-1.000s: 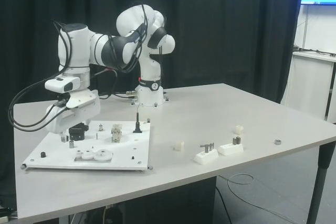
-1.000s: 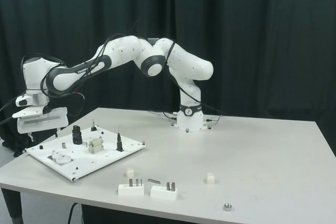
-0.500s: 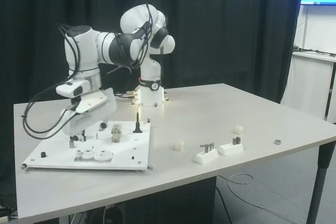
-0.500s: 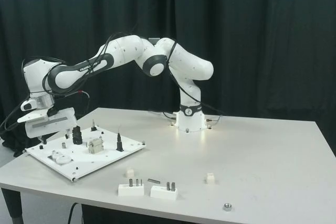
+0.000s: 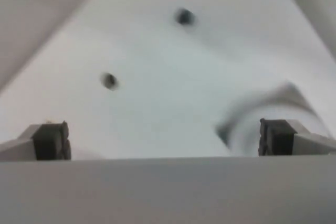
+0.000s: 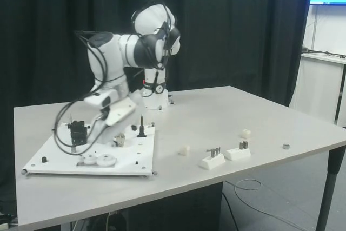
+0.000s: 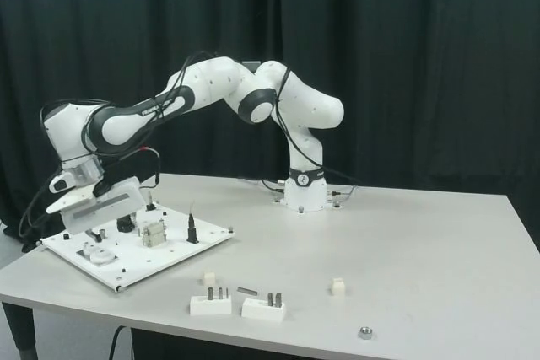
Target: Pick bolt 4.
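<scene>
Black curtains hang behind a grey bench with the white arm bolted near its back edge. Which bolt is number 4 cannot be told. The bolts that show stand upright in two white holders, one just beside the other, close to the bench edge farthest from the arm's base. They are well apart from the gripper. Its fingers stand wide apart with nothing between them.

The gripper hangs tilted over a white board that lies flat at one end of the bench. In the wrist view the board's surface fills the space under the fingertips, with two small dark holes, one and another, in it.

On the board a black block stands just beside the gripper. A thin black post rises near the board's back edge, and white gears lie near its front edge.

Between the board and the holders sits a small white cube. A second cube sits behind the holders. A small nut lies alone near the far end of the bench.
</scene>
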You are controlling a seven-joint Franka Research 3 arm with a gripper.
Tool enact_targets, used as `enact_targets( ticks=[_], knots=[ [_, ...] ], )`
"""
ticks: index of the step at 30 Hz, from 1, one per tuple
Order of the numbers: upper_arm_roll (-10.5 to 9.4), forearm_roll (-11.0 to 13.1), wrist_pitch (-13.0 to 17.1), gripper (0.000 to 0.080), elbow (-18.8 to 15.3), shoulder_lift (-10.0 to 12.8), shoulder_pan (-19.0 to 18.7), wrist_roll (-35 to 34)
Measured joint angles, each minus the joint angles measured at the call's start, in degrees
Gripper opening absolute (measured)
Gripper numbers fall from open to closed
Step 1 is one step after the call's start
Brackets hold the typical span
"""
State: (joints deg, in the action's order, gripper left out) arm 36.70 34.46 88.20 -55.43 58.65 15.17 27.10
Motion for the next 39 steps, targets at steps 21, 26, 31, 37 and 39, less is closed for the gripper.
enact_targets(
  ticks=[21,26,31,37,39],
  knots=[
    [1.04,1.65,-5.61,0.0800,-7.30,-3.57,-12.52,-10.31],
    [1.03,1.65,-5.49,0.0800,-10.07,-4.90,-15.93,-12.95],
    [1.01,1.65,-4.89,0.0800,-12.18,-5.97,-19.15,-16.40],
    [0.61,1.64,-3.87,0.0800,-13.96,-7.19,-22.64,-21.95],
    [0.31,1.64,-3.50,0.0800,-14.43,-7.66,-23.76,-24.10]
  ],
)
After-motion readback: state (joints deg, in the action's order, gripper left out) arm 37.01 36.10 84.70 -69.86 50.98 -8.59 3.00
